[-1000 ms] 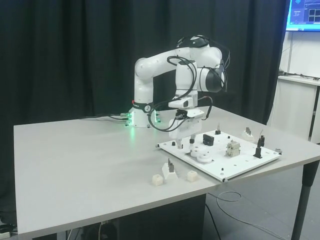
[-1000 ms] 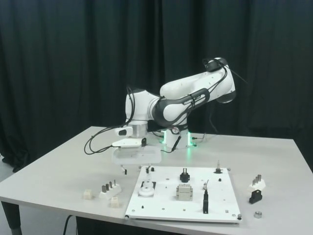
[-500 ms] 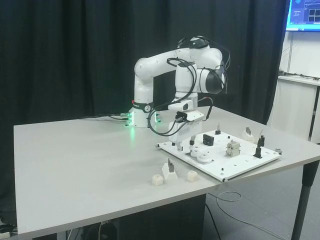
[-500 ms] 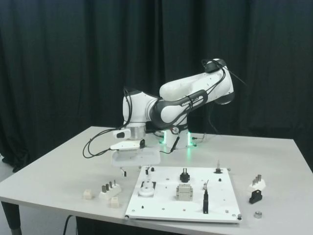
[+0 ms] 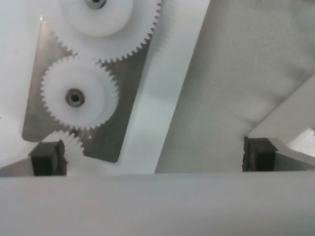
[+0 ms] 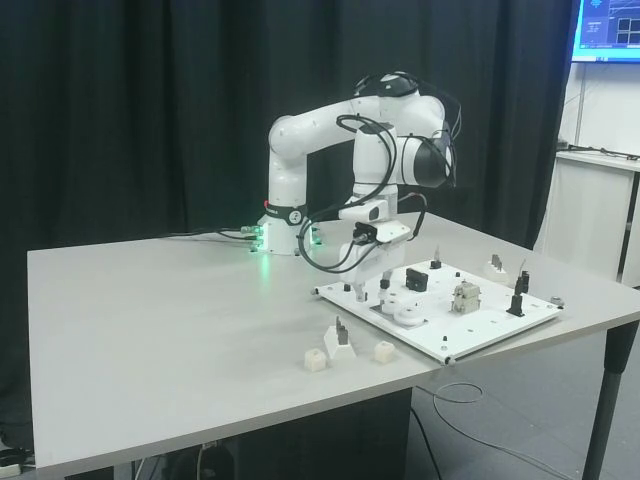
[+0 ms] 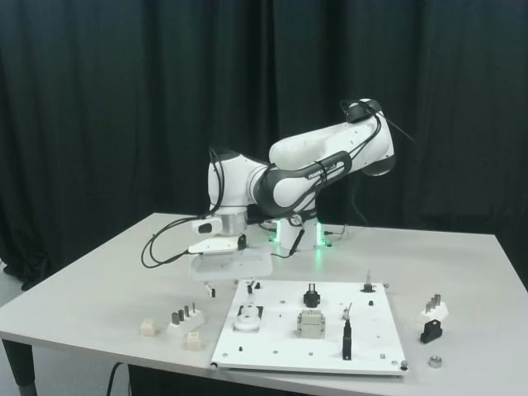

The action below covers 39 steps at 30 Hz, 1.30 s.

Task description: Insert small gear.

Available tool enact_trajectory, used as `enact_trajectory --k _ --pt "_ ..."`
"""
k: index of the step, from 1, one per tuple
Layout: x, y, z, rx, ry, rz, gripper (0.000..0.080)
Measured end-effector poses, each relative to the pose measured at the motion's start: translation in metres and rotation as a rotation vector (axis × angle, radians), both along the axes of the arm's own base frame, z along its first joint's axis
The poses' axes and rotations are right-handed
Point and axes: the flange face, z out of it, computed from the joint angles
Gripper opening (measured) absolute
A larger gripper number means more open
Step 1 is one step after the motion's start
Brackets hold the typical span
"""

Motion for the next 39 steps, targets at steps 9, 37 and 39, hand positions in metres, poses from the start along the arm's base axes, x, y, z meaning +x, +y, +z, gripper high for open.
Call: enact_trajectory --k 9,37,39 --pt "-0.002 0.002 -0.004 0.009 0.017 0.004 0.08" --pt "-0.002 0.004 -0.014 -0.01 0.03 0.016 0.08" --pt "-0.002 0.005 -0.014 -0.012 0.031 0.018 0.08"
